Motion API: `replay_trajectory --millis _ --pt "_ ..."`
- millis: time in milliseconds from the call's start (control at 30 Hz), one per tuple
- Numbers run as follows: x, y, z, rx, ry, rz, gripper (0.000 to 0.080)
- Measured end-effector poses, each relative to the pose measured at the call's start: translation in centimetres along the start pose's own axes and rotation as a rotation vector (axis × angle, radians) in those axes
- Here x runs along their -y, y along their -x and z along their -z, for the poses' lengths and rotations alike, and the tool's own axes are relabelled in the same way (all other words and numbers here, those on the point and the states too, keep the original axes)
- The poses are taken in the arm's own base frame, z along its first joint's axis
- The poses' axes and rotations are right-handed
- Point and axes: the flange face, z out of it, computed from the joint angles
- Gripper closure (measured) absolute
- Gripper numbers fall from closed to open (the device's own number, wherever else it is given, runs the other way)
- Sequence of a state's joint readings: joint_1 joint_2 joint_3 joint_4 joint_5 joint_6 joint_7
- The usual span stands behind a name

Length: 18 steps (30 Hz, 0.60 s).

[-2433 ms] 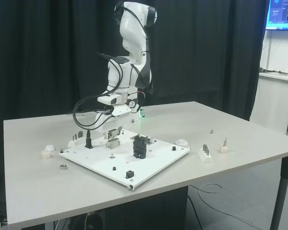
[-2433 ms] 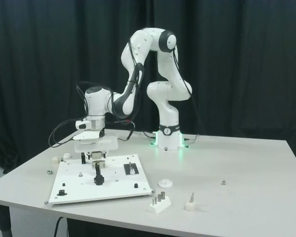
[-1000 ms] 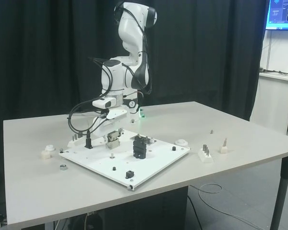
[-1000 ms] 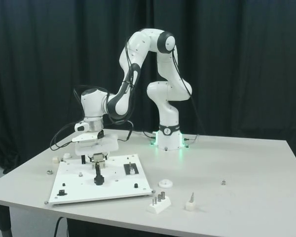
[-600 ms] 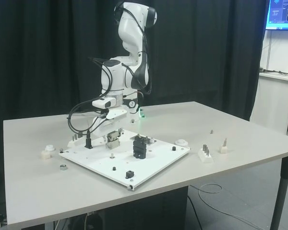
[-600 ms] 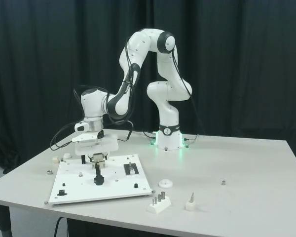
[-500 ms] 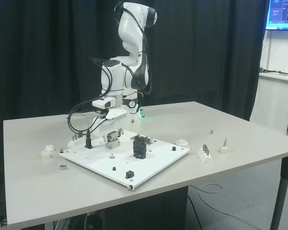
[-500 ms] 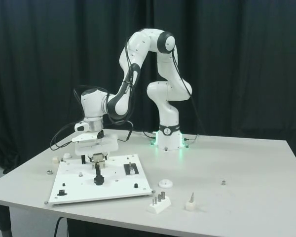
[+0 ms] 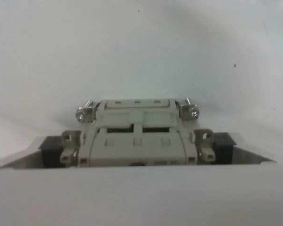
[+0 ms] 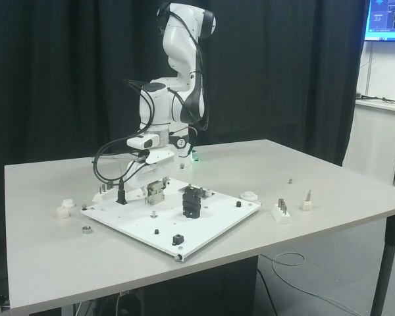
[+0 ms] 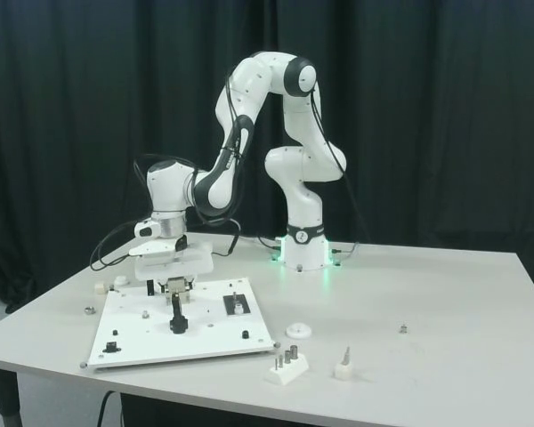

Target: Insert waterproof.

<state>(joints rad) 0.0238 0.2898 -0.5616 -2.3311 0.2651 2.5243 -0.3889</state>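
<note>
Sitting in board (image 10: 204, 220) socket: waterproof connector (image 9: 137, 133).

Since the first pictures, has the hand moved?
Yes. The hand has risen and shifted sideways, toward the white board's edge where the cabled black plug stands. It now sits higher above the grey connector.

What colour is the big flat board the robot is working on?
White. The board shows best in the second room view, lying on the grey table.
</note>
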Motion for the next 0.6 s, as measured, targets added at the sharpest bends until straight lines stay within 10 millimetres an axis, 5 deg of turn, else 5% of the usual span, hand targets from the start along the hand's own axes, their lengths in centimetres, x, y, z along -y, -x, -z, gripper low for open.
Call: replay_trajectory --millis 600 --pt "0.15 0.09 -0.15 0.007 0.01 0.017 0.0176"
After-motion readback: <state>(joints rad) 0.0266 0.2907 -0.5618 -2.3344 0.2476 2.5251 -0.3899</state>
